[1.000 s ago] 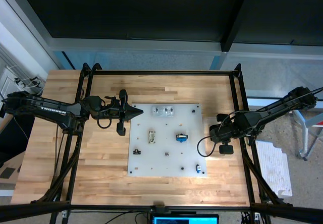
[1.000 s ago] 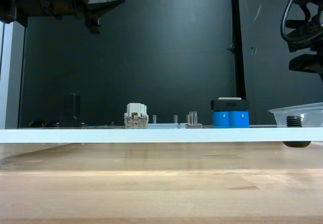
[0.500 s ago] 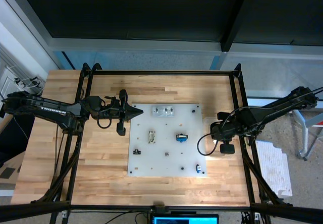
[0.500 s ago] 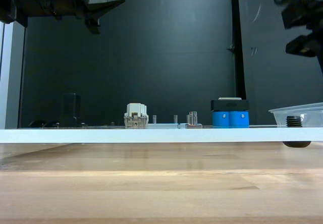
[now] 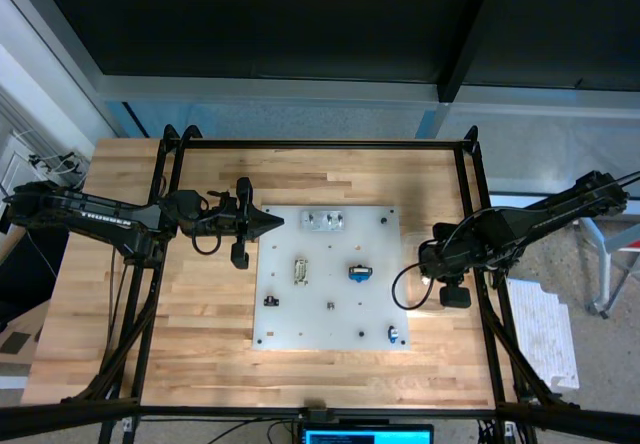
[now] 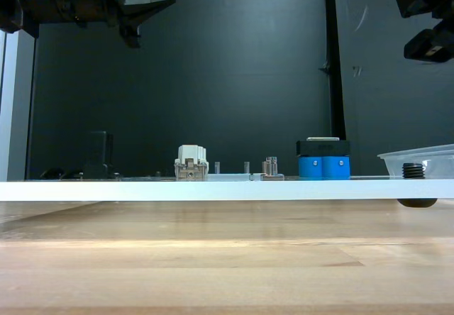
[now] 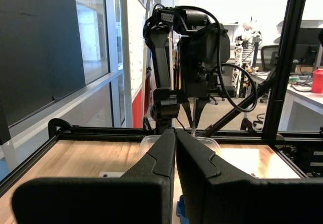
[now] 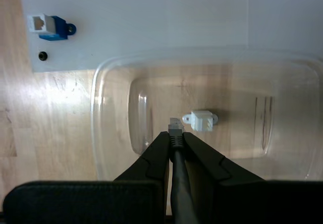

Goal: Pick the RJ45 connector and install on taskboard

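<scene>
The RJ45 connector (image 8: 175, 125), a tiny pale plug on a dark cable end, sticks out between the shut fingers of my right gripper (image 8: 175, 134). It hangs above a clear plastic tray (image 8: 116, 82), off the right edge of the white taskboard (image 5: 300, 314). In the high view my right gripper (image 5: 430, 266) points down over that tray. My left gripper (image 5: 272, 222) hovers high over the taskboard's far left edge. Its fingers (image 7: 166, 148) are pressed together on nothing.
A small white fitting (image 8: 202, 119) lies in the tray. A blue socket (image 8: 50, 26) sits at the taskboard's corner near the tray. A beige socket (image 6: 191, 164), a silver post (image 6: 270, 167) and a blue block (image 6: 323, 160) stand on the board. Black frame rails (image 5: 320, 145) border the table.
My right gripper has risen with the connector, climbing toward the top of the low view, and shifted slightly toward the near edge. The left arm has not moved.
</scene>
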Controlling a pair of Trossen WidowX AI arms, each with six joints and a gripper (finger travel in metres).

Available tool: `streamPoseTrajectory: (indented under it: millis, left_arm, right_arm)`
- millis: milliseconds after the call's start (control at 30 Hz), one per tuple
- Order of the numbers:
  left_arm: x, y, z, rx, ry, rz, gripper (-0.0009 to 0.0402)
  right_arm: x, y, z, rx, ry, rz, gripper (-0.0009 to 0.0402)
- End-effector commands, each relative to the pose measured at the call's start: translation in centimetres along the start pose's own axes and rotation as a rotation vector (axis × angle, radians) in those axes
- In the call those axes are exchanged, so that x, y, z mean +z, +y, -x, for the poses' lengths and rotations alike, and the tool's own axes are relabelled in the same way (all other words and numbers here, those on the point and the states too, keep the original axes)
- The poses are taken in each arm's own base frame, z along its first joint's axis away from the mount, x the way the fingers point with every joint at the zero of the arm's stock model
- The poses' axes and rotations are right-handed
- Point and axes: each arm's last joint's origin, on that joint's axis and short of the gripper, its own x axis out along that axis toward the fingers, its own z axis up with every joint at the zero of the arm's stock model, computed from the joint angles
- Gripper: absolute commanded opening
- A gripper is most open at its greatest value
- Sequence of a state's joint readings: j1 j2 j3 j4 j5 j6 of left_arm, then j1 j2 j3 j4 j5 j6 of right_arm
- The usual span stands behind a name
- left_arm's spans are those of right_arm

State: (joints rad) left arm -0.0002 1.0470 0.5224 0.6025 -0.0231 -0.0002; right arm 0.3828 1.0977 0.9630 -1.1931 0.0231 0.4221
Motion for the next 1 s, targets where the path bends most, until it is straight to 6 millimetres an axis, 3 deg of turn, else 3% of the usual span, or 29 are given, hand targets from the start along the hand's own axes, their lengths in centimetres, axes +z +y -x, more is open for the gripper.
streamPoseTrajectory:
  millis: [33,1000]
  left_arm:
    - [0.0,0.0,0.0,0.000,0.000,0.000,0.0000]
    - [0.0,0.0,0.0,0.000,0.000,0.000,0.0000]
  right_arm:
    - [0.4,0.2,-0.1,-0.007,0.012,0.005,0.0000]
    - [6.4,9.7,-1.9,-0.039,0.037,0.054,0.0000]
